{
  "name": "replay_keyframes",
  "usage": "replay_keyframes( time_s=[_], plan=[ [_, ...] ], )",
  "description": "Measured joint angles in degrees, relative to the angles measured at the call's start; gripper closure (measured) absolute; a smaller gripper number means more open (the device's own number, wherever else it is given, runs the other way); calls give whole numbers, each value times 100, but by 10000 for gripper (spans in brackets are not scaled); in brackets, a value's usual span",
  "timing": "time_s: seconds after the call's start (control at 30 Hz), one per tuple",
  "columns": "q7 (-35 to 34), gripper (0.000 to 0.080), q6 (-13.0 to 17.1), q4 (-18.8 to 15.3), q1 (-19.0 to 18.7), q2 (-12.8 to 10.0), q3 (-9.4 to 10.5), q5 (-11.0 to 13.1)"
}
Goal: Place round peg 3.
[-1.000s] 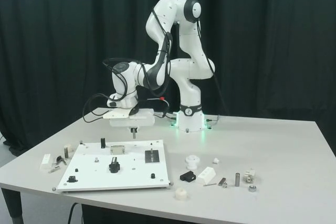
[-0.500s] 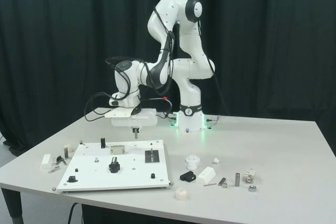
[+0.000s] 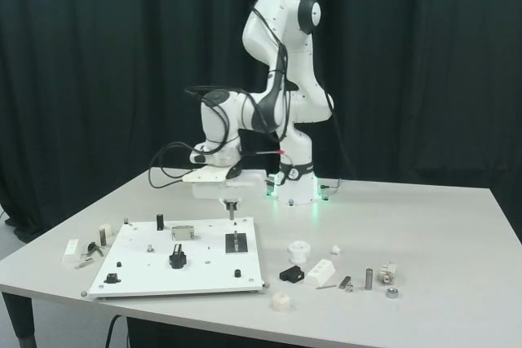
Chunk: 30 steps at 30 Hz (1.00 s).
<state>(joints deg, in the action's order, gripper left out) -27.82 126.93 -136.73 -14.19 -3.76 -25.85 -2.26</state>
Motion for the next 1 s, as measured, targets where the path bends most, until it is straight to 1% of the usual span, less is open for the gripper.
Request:
replay_keyframes(
  time_s=[0.3,0.5,0.67,1.0],
  plan=[
    [-592,689,2,157,-498,-16,173,9],
    [-738,689,9,289,-700,-108,294,9],
    [-742,689,16,436,-773,-282,388,9],
    [-742,689,21,794,-788,-803,605,9]
  ],
)
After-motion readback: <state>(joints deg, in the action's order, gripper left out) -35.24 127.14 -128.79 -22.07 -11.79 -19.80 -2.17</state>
